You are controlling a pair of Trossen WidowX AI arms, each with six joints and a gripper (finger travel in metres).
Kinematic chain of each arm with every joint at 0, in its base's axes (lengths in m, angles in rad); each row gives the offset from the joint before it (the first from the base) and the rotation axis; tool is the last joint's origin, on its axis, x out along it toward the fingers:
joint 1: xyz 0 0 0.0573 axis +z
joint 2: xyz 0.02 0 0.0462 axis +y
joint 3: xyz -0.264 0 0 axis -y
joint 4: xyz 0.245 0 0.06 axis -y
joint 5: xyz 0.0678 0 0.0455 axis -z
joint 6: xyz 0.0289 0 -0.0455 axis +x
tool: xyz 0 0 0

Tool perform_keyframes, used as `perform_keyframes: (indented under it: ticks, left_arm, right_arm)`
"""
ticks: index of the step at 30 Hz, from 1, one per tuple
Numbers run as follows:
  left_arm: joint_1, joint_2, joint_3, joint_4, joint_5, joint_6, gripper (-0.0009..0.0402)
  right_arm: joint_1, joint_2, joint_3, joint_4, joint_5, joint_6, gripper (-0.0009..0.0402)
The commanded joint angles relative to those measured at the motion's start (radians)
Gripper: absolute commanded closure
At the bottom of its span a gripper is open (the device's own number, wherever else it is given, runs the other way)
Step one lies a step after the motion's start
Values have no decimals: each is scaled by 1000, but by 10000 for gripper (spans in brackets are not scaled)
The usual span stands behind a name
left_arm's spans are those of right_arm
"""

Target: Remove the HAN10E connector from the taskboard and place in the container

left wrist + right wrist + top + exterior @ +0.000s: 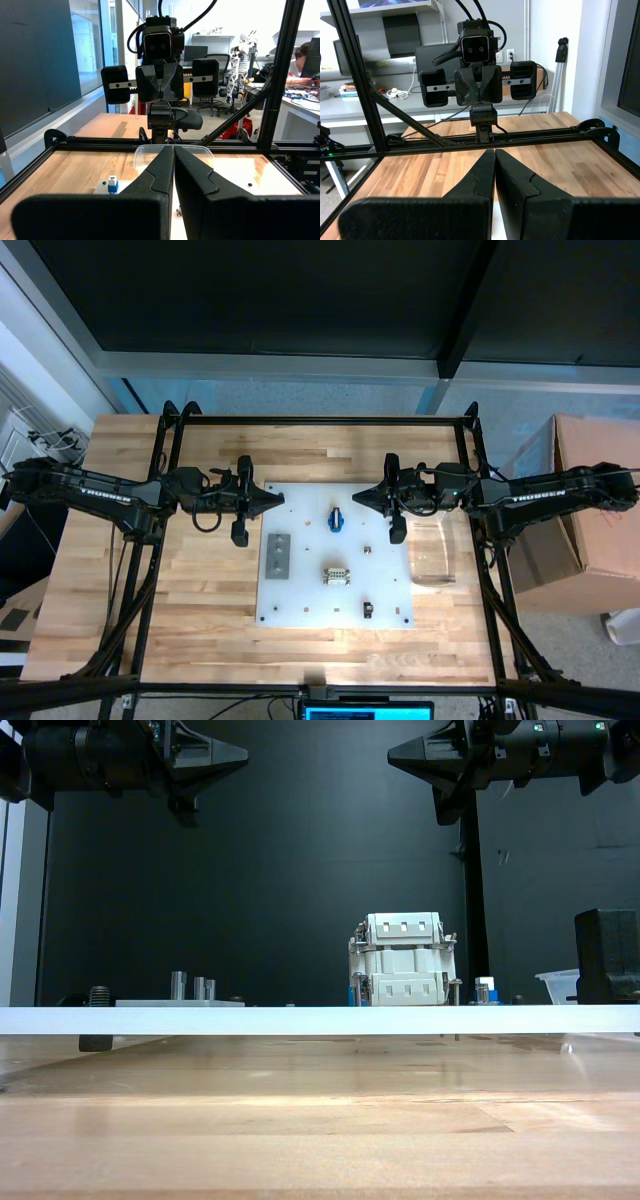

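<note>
The grey HAN10E connector (338,576) stands upright in its seat on the white taskboard (300,612); the low view shows the connector (403,960) with its latches, and nothing touches it. The clear container (435,552) sits on the table just right of the board. My left gripper (280,498) hovers shut and empty over the board's far left corner, pointing right. My right gripper (357,496) hovers shut and empty over the board's far right part, pointing left. Both hang high above the board in the low view. The wrist views show each pair of fingers (174,150) (495,152) pressed together.
A blue part (336,520), a grey metal block (277,555) with pegs and a small black part (368,610) also sit on the board. A cardboard box (590,510) stands beyond the table's right edge. A black frame (320,421) surrounds the table.
</note>
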Motion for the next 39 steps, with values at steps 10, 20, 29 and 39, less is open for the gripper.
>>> perform_keyframes:
  ticks: [10, 20, 29, 39]
  left_arm:
    - [0, 0, 0, 1, 0, 0, 393]
    - [0, 0, 0, 0, 0, 0, 393]
    - [0, 0, 0, 1, 0, 0, 393]
    - [0, 0, 0, 0, 0, 0, 393]
  right_arm:
    - [0, 0, 0, 0, 0, 0, 393]
    - [30, 2, 73, -183, 13, 2, 393]
    - [126, 97, 317, -619, 42, 22, 393]
    - [211, 348, 671, -1127, 72, 93, 393]
